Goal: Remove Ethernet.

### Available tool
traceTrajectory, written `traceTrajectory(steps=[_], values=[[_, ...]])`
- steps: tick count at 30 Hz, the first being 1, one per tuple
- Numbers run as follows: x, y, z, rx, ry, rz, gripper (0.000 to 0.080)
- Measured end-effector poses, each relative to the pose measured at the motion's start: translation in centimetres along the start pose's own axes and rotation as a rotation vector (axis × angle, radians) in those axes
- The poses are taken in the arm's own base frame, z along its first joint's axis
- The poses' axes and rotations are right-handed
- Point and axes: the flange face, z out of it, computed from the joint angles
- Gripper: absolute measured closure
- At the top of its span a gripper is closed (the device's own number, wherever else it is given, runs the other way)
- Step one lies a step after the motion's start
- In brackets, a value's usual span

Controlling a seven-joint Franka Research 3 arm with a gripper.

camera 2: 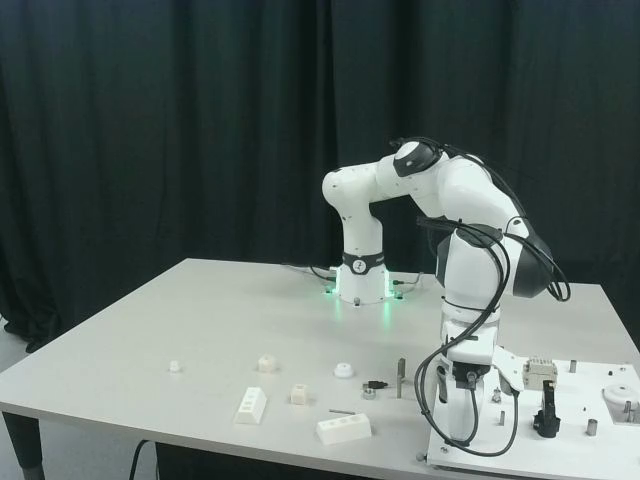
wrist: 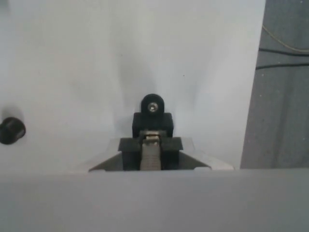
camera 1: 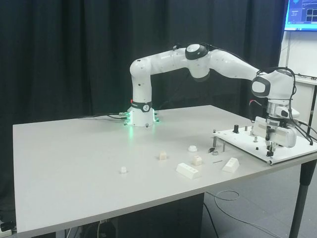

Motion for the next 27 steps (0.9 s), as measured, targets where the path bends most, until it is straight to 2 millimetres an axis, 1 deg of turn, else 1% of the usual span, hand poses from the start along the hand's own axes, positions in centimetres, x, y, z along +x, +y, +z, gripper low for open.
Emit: traceTrajectory(steps=[15, 27], values=[[0.0, 0.1, -0.2, 0.002, 0.002, 0.001, 0.0726], [-0.4, 0.5, -2.8, 0.027, 0.005, 0.004, 0.0726]])
